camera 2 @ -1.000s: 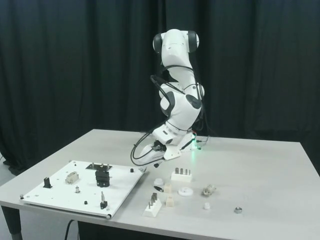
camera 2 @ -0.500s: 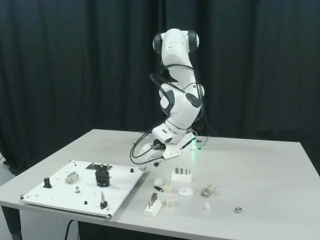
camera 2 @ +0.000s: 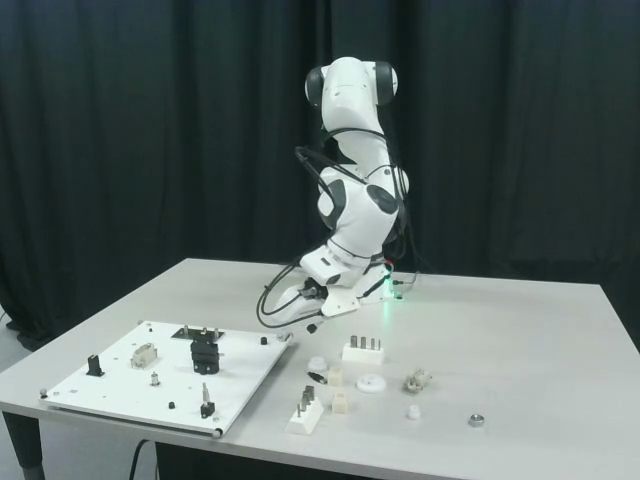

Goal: Pick waterproof.

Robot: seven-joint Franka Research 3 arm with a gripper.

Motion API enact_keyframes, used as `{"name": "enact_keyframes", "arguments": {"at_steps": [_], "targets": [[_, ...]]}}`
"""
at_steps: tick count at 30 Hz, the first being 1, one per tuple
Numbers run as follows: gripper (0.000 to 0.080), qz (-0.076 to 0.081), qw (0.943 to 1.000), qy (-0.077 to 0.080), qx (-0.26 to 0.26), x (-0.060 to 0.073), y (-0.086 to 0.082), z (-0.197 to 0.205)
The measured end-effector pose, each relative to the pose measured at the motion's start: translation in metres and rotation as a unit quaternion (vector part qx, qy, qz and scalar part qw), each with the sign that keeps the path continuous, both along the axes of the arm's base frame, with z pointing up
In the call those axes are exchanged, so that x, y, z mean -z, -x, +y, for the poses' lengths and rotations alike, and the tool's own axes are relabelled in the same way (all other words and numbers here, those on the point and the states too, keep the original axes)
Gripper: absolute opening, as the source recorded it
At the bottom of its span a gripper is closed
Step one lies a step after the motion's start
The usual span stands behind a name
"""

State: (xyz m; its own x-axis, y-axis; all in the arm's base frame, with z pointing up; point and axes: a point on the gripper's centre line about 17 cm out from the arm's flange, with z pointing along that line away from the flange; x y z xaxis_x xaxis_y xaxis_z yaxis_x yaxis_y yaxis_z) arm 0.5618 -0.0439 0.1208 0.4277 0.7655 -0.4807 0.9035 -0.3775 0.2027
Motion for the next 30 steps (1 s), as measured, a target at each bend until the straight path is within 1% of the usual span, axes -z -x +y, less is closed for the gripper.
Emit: {"name": "enact_keyframes", "arguments": {"at_steps": [7,13,16,19,23,27,30], "targets": [[0.08,0.004,0.9997,-0.017,0.017,0.004,0.006,0.008],[0.08,0.015,0.9987,-0.035,0.034,0.008,0.016,0.024],[0.08,0.021,0.998,-0.041,0.042,0.009,0.022,0.034],[0.08,0.024,0.9973,-0.047,0.051,0.009,0.027,0.045],[0.08,0.022,0.9962,-0.052,0.067,0.007,0.033,0.059],[0.08,0.015,0.9948,-0.054,0.085,0.005,0.038,0.073],[0.08,0.014,0.9934,-0.057,0.099,0.004,0.043,0.085]]}}
